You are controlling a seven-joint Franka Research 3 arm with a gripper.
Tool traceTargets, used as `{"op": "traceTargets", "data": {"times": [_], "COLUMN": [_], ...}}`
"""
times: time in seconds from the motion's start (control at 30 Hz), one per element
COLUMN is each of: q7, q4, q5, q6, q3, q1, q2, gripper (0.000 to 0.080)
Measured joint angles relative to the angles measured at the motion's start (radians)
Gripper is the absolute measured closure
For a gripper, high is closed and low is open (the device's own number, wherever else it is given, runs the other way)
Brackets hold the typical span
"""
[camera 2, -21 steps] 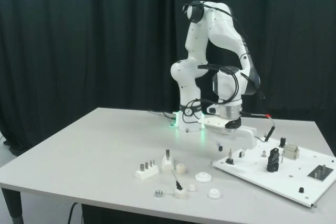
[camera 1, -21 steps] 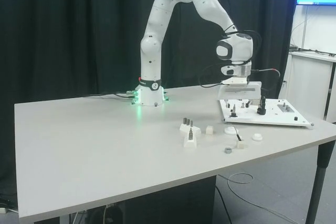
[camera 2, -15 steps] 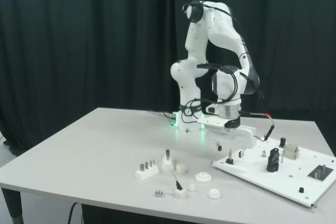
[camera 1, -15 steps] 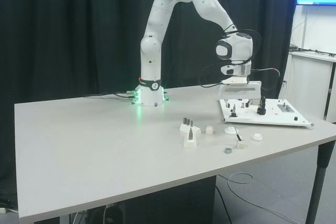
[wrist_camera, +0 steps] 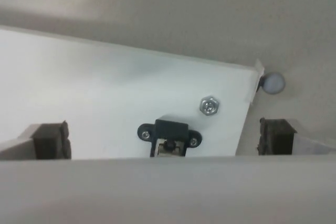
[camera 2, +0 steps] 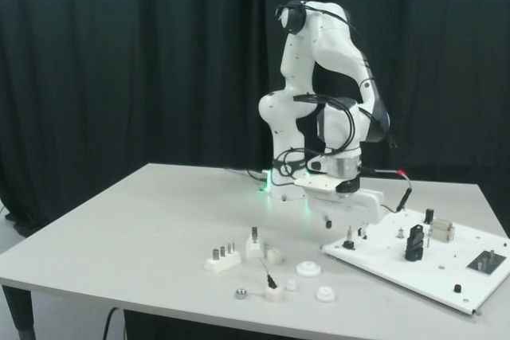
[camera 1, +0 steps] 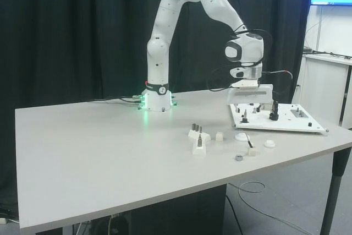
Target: Pick USB.
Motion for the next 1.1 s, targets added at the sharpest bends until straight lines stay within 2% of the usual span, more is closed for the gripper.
{"op": "traceTargets", "data": {"times": [0.3, 0.67, 0.83, 1.1], "q7": [-0.018, -0.048, -0.085, -0.188], "q4": [0.003, 0.036, 0.053, 0.072], "q5": [-0.005, -0.049, -0.056, -0.057], "q6": [-0.003, 0.001, 0.011, 0.045], "q3": [-0.01, -0.065, -0.091, -0.105], "q1": [-0.01, -0.013, -0.02, -0.054], "q2": [-0.014, -0.02, -0.019, -0.007], "gripper": [0.0003, 0.0003, 0.0003, 0.0003]}}
